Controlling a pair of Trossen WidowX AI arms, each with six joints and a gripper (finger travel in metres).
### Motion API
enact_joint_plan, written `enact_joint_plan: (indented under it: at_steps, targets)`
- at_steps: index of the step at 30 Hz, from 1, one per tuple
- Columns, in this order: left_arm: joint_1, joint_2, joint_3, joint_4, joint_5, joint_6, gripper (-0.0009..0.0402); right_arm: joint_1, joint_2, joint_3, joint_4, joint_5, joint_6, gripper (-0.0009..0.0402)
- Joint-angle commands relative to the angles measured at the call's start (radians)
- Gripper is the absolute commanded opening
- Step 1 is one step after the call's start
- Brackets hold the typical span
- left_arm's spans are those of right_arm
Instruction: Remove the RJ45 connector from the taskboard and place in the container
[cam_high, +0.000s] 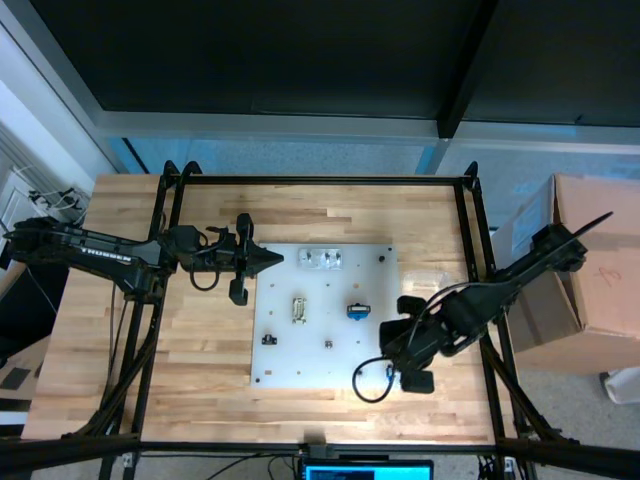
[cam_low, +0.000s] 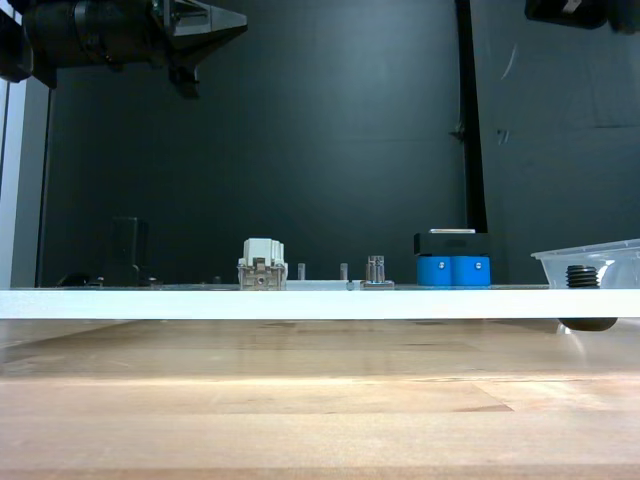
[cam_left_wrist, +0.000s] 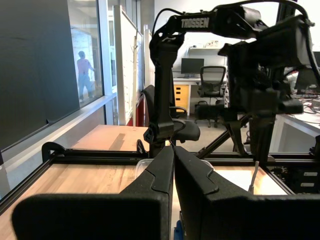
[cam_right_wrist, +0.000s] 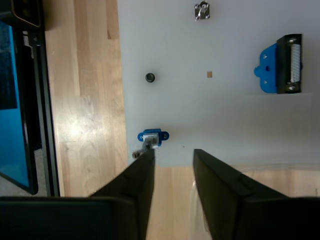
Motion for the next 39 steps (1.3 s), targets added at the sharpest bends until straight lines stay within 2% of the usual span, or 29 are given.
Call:
enact_joint_plan:
  at_steps: [1, 11, 16, 23, 39]
  targets:
    - [0.0, 0.0, 0.0, 0.0, 0.0, 0.0, 0.0, 0.002, 0.04, 0.003, 0.002, -0.001, 0.006, 0.0148]
    - [0.0, 0.0, 0.0, 0.0, 0.0, 0.0, 0.0, 0.005, 0.122, 0.003, 0.044, -0.008, 0.052, 0.0234]
    - [0.0, 0.0, 0.0, 0.0, 0.0, 0.0, 0.0, 0.007, 0.158, 0.003, 0.067, -0.015, 0.062, 0.0258]
    - [0.0, 0.0, 0.0, 0.0, 0.0, 0.0, 0.0, 0.011, 0.208, 0.003, 0.089, -0.035, 0.075, 0.0261]
    - [0.0, 0.0, 0.0, 0.0, 0.0, 0.0, 0.0, 0.019, 0.32, 0.002, 0.172, -0.037, 0.075, 0.0259]
